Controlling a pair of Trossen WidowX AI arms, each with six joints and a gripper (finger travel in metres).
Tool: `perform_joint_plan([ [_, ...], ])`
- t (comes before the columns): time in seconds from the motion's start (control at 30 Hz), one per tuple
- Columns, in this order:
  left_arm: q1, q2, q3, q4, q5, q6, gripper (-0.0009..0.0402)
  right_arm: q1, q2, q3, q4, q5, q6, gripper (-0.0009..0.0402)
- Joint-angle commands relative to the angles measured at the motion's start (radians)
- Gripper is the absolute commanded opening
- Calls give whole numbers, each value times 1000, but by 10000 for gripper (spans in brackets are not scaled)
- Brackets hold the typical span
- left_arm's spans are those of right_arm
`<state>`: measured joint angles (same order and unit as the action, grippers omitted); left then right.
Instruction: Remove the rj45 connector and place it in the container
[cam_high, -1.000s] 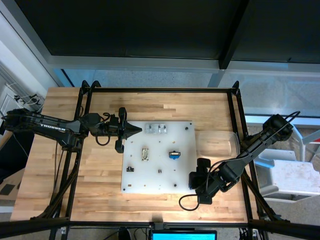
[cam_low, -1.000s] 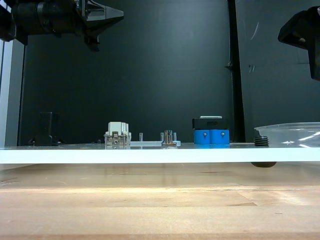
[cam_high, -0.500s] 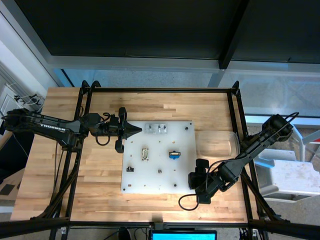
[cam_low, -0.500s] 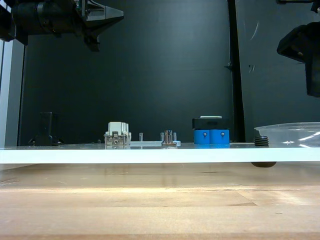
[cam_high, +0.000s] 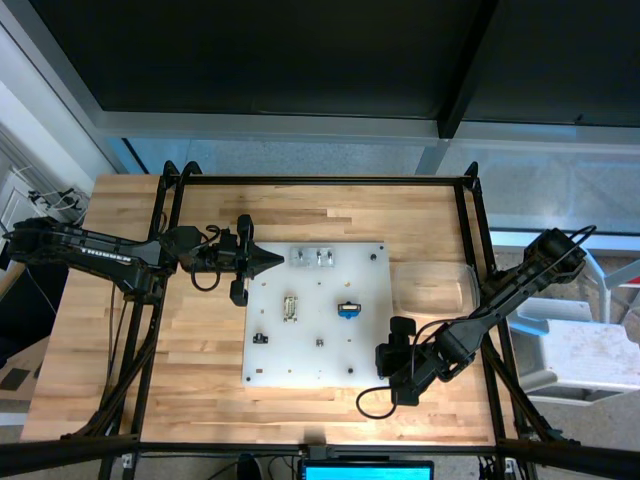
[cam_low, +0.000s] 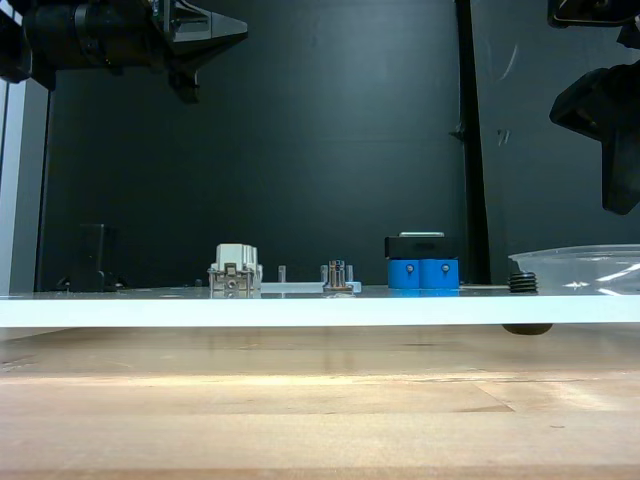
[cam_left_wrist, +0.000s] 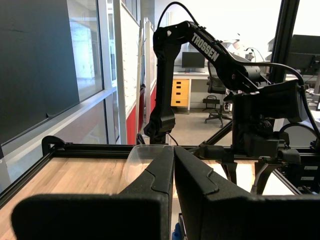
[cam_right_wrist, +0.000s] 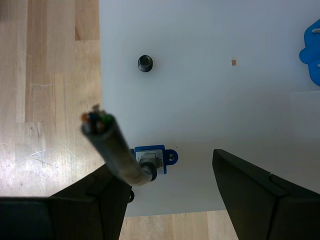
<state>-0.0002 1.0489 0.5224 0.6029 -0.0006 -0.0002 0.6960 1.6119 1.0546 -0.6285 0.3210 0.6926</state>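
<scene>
- Since a second ago the right gripper (cam_right_wrist: 165, 169) has dropped lower and edged in over the near right corner of the white board (cam_high: 300, 345). The left arm hasn't budged.
- We're still on the approach, with nothing gripped yet. The right gripper's fingers are spread wide, and the rj45 plug (cam_right_wrist: 149, 163) is straight ahead between them, closer to one finger.
- The plug is still seated in a small blue socket (cam_right_wrist: 160, 150) on the board. Its cut cable stub (cam_right_wrist: 107, 140) leans up toward the gripper, just beside one finger.
- Next move as we read it: go down, centre the fingers on the plug body, pinch, pull straight out. The stub could snag a finger on the way down.
- The tub (cam_high: 432, 287) sits off the board edge, near the right gripper on its far side. The path looks open.
- A black screw (cam_right_wrist: 145, 63) lies ahead of the gripper, apart from the plug. A blue block (cam_high: 347, 310) is further in.
- The left gripper (cam_high: 278, 259) hangs raised over the far left corner, fingers pressed together, well away.
</scene>
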Motion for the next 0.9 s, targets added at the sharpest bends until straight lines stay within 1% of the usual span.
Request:
perform_joint_plan([
  [0.03, 0, 0, 0, 0, 0, 0, 0, 0, 0, 0, -11, -1, 3, 205],
  [0.3, 0, 0, 0, 0, 0, 0, 0, 0, 0, -12, -5, -3, 6, 192],
  [0.8, 0, 0, 0, 0, 0, 0, 0, 0, 1, -20, 14, 2, 6, 192],
  [0.9, 0, 0, 0, 0, 0, 0, 0, 0, 2, -20, 13, 2, 6, 187],
])
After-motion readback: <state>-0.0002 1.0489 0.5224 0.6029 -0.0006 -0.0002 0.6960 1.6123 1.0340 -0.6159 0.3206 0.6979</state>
